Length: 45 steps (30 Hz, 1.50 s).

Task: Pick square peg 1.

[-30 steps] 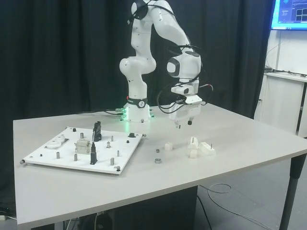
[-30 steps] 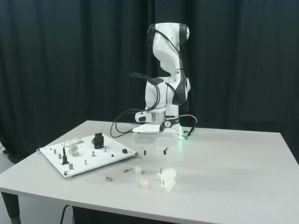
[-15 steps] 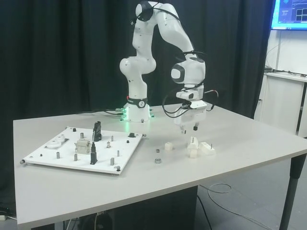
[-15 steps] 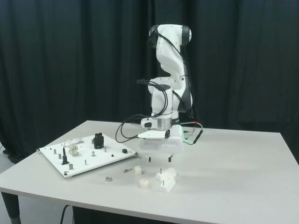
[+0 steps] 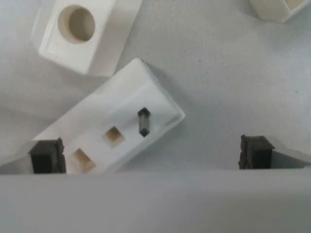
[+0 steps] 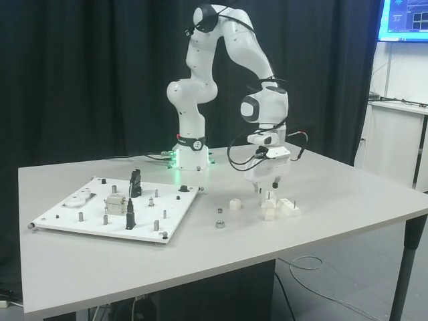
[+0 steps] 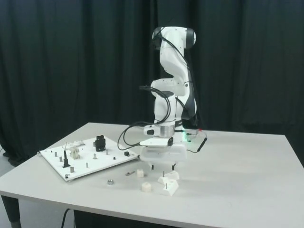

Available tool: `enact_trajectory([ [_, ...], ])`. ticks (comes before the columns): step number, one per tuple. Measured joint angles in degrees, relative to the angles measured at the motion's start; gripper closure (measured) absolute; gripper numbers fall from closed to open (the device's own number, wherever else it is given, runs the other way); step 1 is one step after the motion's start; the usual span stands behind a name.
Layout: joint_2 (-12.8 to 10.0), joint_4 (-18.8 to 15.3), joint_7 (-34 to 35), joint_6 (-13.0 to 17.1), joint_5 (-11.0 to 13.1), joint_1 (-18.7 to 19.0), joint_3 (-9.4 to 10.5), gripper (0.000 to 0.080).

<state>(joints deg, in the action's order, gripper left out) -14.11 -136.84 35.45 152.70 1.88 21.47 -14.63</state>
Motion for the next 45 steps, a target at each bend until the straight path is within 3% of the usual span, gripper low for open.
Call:
enact_trajectory([
  [16,-2.7,2.1,0.0,0.0,1.0,-0.1,0.00,0.0003],
  [29,-3.5,2.6,0.0,0.0,1.6,-0.1,0.06,0.0003],
  [30,-3.6,2.6,0.0,0.0,1.8,-0.1,0.06,0.0100],
  [35,-3.7,2.7,0.0,0.0,2.3,-0.1,0.06,0.0100],
  [36,-3.7,2.7,0.0,0.0,2.3,-0.1,0.07,0.0288],
  [41,-3.7,2.8,0.0,0.0,2.4,-0.1,0.07,0.0288],
  [42,-3.8,2.8,0.0,0.0,2.4,-0.1,0.07,0.0462],
  [45,-3.8,2.9,0.0,0.0,2.5,-0.1,0.07,0.0462],
])
